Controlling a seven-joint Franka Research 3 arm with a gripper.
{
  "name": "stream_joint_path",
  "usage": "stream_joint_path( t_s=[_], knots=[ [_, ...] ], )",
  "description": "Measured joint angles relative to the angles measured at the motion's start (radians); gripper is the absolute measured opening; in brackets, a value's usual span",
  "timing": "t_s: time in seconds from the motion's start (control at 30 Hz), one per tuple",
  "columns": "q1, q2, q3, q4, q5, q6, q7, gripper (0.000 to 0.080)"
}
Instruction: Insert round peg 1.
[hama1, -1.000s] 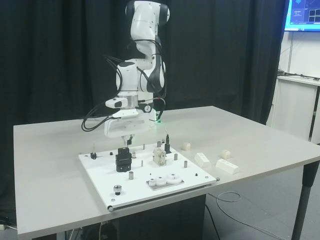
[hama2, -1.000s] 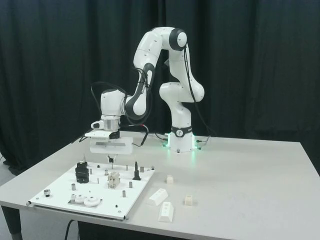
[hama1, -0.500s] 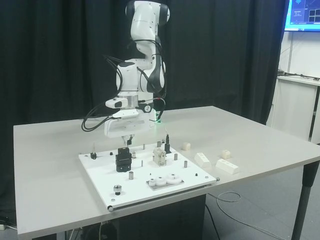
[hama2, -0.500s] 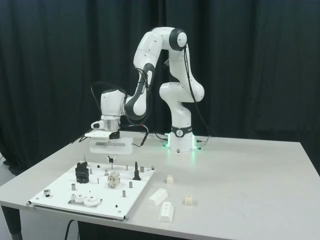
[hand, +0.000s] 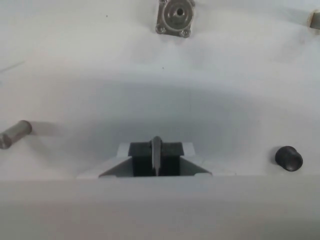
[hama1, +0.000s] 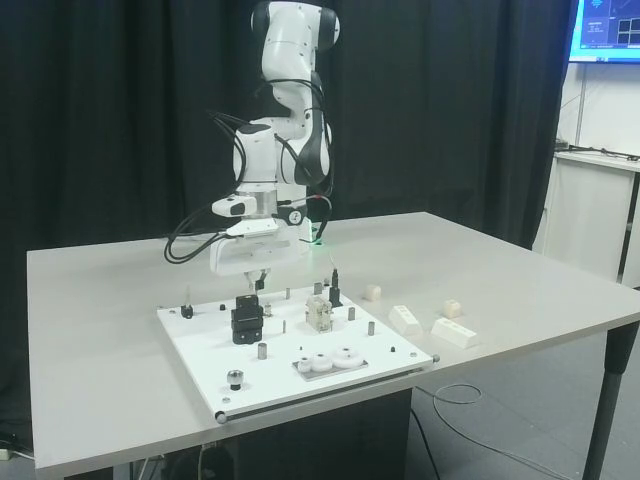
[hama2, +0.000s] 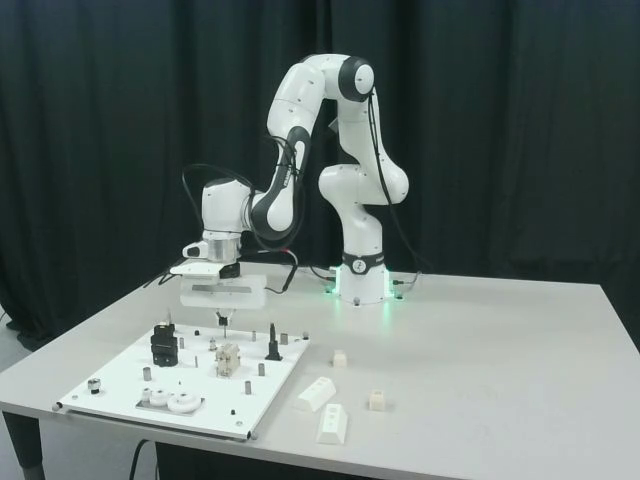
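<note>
My gripper (hand: 156, 159) is shut on a thin grey round peg (hand: 156, 150) that stands upright between the black fingers. The white assembly board (hand: 150, 90) lies a short way below the peg tip. In the room views the gripper (hama1: 258, 282) (hama2: 222, 318) hangs over the far part of the board (hama1: 290, 345) (hama2: 115, 390), just behind the black block (hama1: 246, 318). A square metal flange with a round hole (hand: 174, 17) is fixed to the board, some way off from the peg.
A loose grey pin (hand: 15, 134) and a black knob (hand: 288, 158) sit on the board. White gears (hama1: 332, 360), a small metal fixture (hama1: 319, 312) and several short posts stand on it. White blocks (hama1: 405, 319) (hama1: 455, 331) lie on the table to its right.
</note>
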Motion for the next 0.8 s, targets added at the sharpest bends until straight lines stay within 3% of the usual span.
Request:
stream_joint_path(
  t_s=[0.8],
  knots=[
    [0.000,0.005,-0.005,0.000,0.000,0.022,0.000,0.0031]
  ],
)
